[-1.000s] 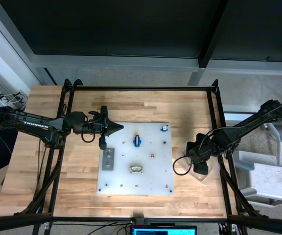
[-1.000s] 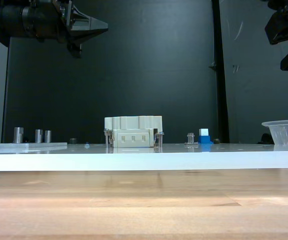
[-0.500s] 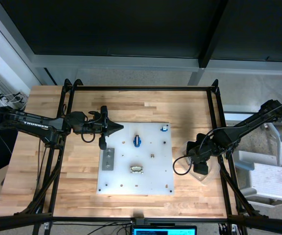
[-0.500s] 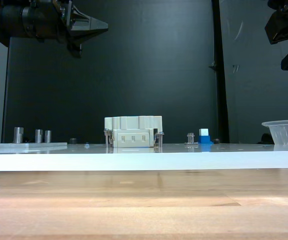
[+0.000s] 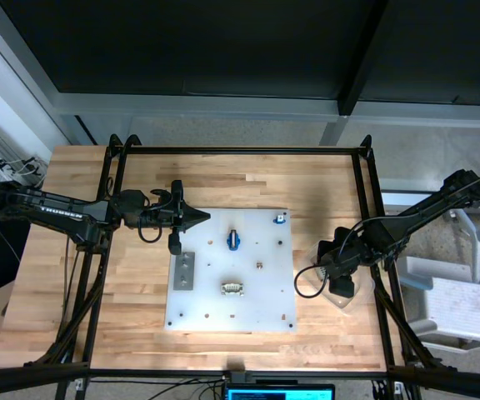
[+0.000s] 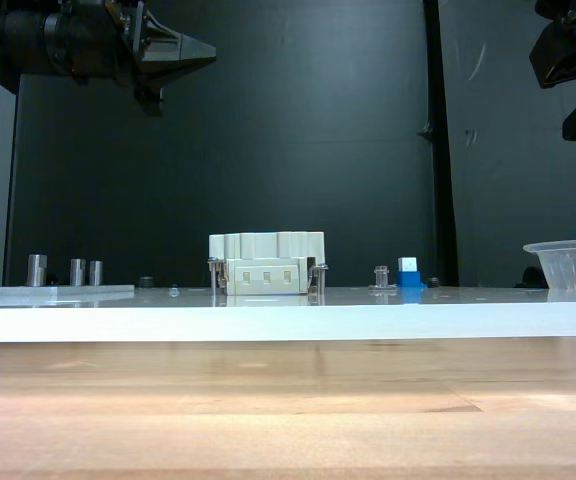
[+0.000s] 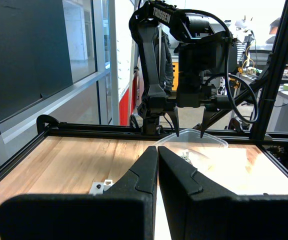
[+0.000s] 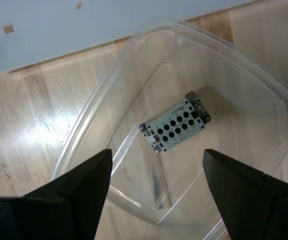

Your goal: Remove the HAN10-E connector and place it in the container

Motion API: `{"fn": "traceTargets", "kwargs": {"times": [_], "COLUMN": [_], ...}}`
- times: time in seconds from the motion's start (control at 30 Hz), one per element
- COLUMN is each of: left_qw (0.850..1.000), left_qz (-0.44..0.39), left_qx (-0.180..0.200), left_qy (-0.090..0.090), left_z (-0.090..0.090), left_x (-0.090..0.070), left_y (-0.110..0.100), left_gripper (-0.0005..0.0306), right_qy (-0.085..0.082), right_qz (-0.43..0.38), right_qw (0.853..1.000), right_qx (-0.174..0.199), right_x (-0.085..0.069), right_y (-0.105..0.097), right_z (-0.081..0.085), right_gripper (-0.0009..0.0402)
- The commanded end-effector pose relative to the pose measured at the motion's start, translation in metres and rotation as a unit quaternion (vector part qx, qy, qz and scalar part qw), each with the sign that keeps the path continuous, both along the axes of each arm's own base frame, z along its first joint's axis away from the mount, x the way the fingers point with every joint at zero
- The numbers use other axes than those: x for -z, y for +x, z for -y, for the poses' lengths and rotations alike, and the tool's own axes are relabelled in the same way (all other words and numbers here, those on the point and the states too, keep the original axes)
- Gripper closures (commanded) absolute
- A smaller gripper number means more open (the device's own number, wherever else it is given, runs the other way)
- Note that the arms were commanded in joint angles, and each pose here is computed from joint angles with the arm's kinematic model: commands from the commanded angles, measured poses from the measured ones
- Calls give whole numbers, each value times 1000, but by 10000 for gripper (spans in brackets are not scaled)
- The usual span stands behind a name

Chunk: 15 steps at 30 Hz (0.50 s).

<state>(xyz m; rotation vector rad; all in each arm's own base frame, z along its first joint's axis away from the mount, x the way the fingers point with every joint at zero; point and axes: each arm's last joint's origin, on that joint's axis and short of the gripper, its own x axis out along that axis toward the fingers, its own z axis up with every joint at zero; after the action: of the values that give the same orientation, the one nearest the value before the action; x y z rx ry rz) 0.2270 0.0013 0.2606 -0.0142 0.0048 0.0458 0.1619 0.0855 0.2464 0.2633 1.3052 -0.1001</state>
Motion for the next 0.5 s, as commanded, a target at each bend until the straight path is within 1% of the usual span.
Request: {"fn": "traceTargets", "kwargs": {"times": [0.03,0.3,0.5], "left_qw": [1000,1000,1000], "left_qz": [0,0,0], "left_qx": [0,0,0], "left_qy": [0,0,0], "left_z": [0,0,0], "left_x": [0,0,0], "left_y": [0,0,0], "left_gripper": [300,300,300], "right_qy": [0,0,0], "right_qz": [0,0,0], "right_qw": [1000,1000,1000], "right_qx": [0,0,0], "right_x": [0,0,0], "right_y": [0,0,0], "right_z": [0,0,0], "right_gripper": [139,140,153]}}
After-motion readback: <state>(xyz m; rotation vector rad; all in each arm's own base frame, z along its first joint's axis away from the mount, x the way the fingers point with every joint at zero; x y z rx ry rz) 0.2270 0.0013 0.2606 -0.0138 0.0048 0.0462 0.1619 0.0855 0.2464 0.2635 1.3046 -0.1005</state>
